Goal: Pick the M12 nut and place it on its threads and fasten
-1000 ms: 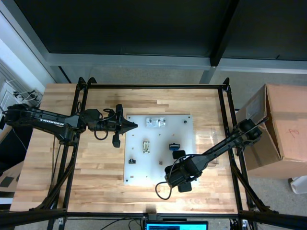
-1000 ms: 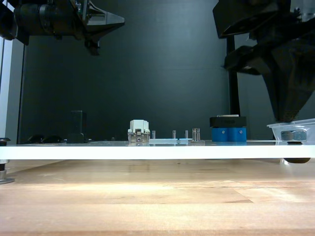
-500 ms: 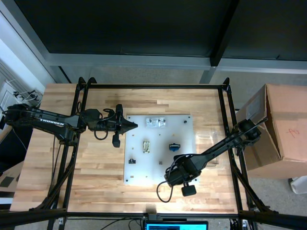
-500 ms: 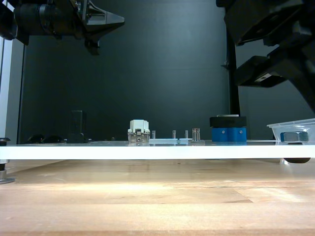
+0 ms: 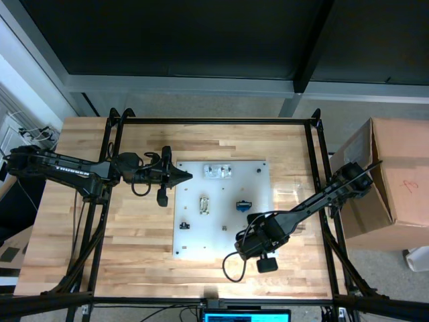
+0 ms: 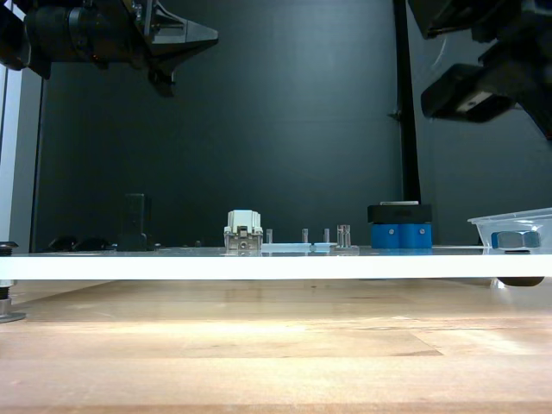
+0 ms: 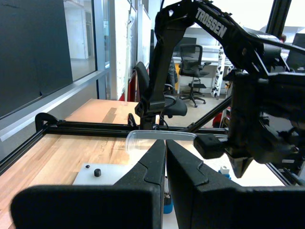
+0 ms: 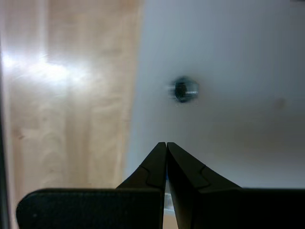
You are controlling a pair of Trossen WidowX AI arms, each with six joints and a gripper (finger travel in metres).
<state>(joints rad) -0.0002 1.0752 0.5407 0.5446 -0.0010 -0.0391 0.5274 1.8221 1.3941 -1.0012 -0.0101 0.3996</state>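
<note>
Two pincers, both clenched on nothing.

Left pincer (image 5: 188,176): left of centre in the high view, over the far left edge of the white board (image 5: 191,245), pointing right. In the low view it sits in the upper left corner, well above the board. Its fingers (image 7: 150,167) meet tip to tip in its own wrist view.

Right pincer (image 8: 166,144): fingers pressed together, empty, aimed down at the board. The high view puts it lower right of centre, over the board's near right corner. Its arm runs off toward the cardboard box (image 5: 395,181) at the right edge.

M12 nut (image 8: 186,89): free of both pincers, apart from the right pincer's tips. The low view shows it at the far right edge of the frame, a little above the board, with a dark strip of stud (image 6: 517,250) under it. It reads as on its stud; how far down, cannot tell. The clear tray (image 6: 517,217) stands behind it.

Blue block (image 6: 399,235) and white connector (image 6: 243,233) stand mid-frame on the board. The counter (image 5: 134,255) is pale wood.
</note>
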